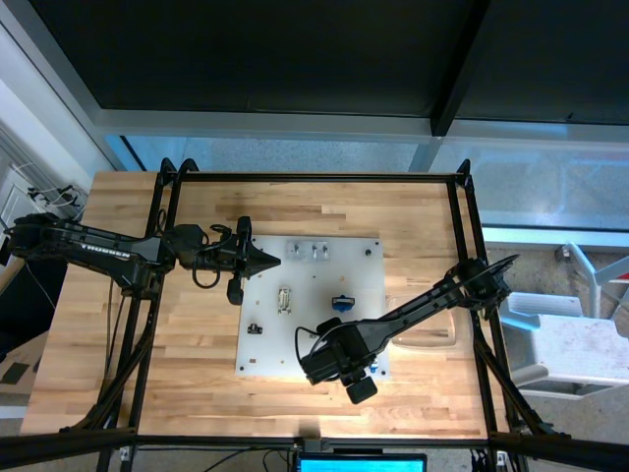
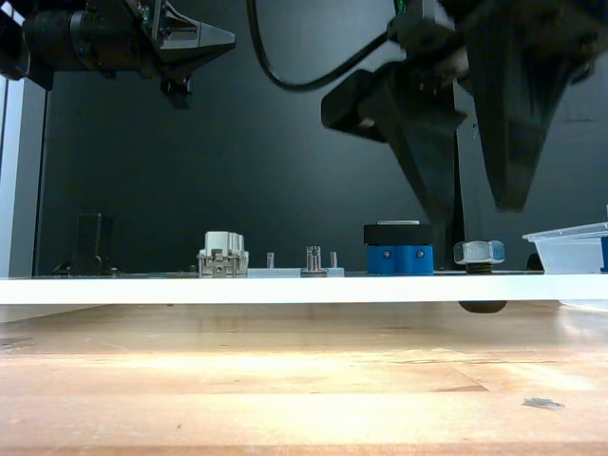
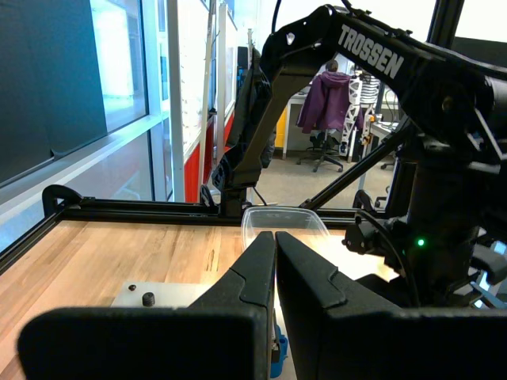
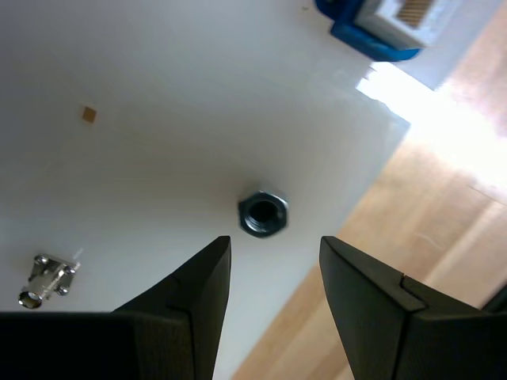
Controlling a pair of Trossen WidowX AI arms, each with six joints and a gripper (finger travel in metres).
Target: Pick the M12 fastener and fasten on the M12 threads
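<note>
M12 fastener [image 4: 263, 214], a small silver hex nut, sits on its stud near the near right edge of the white board [image 4: 142, 119]. In the low view only a thin dark band shows beneath it, so I judge it to be low on the threads. I cannot tell how tight it is.

My right gripper [image 4: 273, 241] hangs just above the nut with its fingers spread, one to each side and neither touching. That stance suits either letting go or closing in for another turn.

My left gripper [image 3: 275, 261] is raised over the far left part of the board with its fingers pressed together, well apart from the work.

A blue connector block [image 2: 399, 258] stands near the nut, close enough to crowd a finger. A clear tray [image 2: 570, 249] lies past the board's right edge; the nut is not in it. A small silver connector [image 4: 43, 281] lies on the board, apart from the nut. From above, the right arm hides the stud.
</note>
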